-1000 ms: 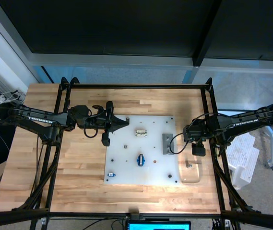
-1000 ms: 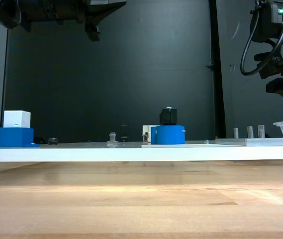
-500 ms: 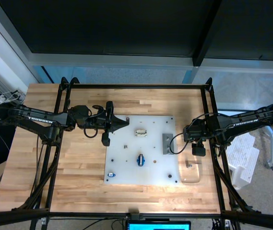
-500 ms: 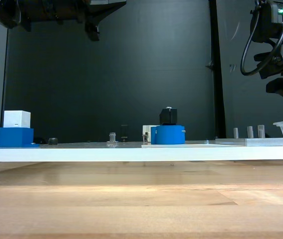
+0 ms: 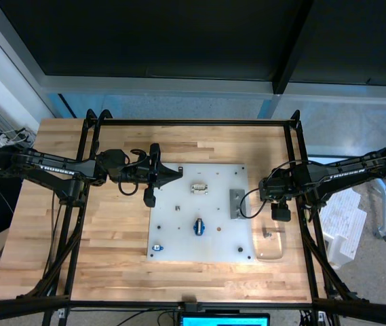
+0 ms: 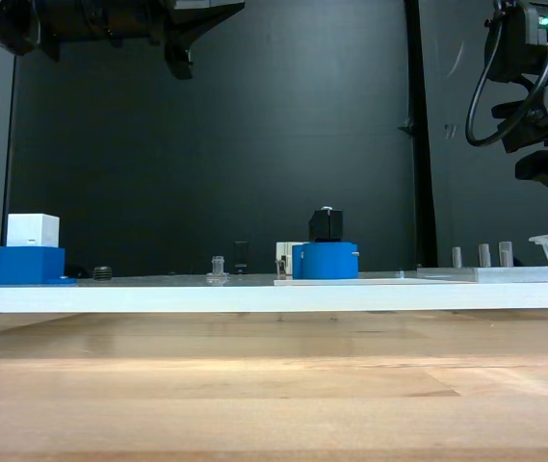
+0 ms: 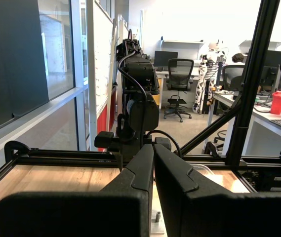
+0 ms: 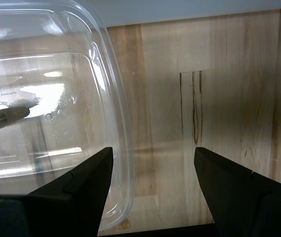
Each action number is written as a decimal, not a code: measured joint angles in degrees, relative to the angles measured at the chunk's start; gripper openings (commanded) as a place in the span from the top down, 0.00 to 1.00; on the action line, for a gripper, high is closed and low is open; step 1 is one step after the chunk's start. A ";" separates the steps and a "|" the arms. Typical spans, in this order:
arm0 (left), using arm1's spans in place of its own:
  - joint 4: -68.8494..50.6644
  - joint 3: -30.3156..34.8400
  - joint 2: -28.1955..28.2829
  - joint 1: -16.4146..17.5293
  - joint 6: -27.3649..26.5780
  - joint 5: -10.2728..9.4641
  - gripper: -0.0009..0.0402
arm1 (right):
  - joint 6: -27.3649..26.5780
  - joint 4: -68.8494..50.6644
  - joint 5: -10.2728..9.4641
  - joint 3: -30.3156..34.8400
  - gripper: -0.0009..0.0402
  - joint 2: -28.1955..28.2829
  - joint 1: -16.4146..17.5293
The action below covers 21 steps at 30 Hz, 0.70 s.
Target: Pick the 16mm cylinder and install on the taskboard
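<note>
Left gripper [image 5: 178,170]: fingers pressed together, empty, raised above the 10 o'clock corner of the taskboard [image 5: 179,234]. Right gripper [image 5: 281,214]: jaws wide apart, empty, above rim of clear tray [image 5: 277,253]. 16mm cylinder [image 5: 266,233]: inside tray, 7 o'clock from right gripper, untouched.

16mm cylinder [image 5: 266,233] in clear tray [image 5: 274,251] too small to confirm.

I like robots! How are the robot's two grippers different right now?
The left gripper has its fingers shut; the right gripper has its fingers open. The left gripper points level above the taskboard's far left corner; the right gripper points down over the clear tray's rim. Both are black and hold nothing.
</note>
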 measured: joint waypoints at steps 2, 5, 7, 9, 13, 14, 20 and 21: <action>0.00 -0.02 -0.02 0.00 0.00 0.02 0.98 | 0.00 -0.04 0.00 0.00 0.42 0.00 0.00; 0.00 0.00 0.00 0.00 0.02 0.00 0.98 | 0.00 -1.03 0.02 0.20 0.42 0.00 0.00; 0.02 -0.02 -0.02 0.00 0.00 0.02 0.98 | 0.00 -2.19 0.07 1.07 0.42 -0.09 0.04; 0.00 -0.02 -0.02 0.00 0.00 0.02 0.98 | 0.07 -3.34 0.09 2.45 0.42 -0.26 0.20; 0.00 -0.02 0.00 0.00 0.02 0.00 0.98 | 0.39 -4.44 0.02 5.70 0.42 -0.72 0.76; 0.00 0.00 -0.02 0.00 0.02 0.02 0.98 | 1.42 -4.66 -0.26 6.34 0.42 -0.81 0.96; 0.00 -0.02 0.00 0.00 0.00 0.02 0.98 | 3.41 -5.99 -0.42 9.77 0.42 -0.81 2.93; 0.00 0.00 0.00 0.00 0.00 0.00 0.98 | 3.21 -6.05 -0.39 10.10 0.42 -0.81 3.02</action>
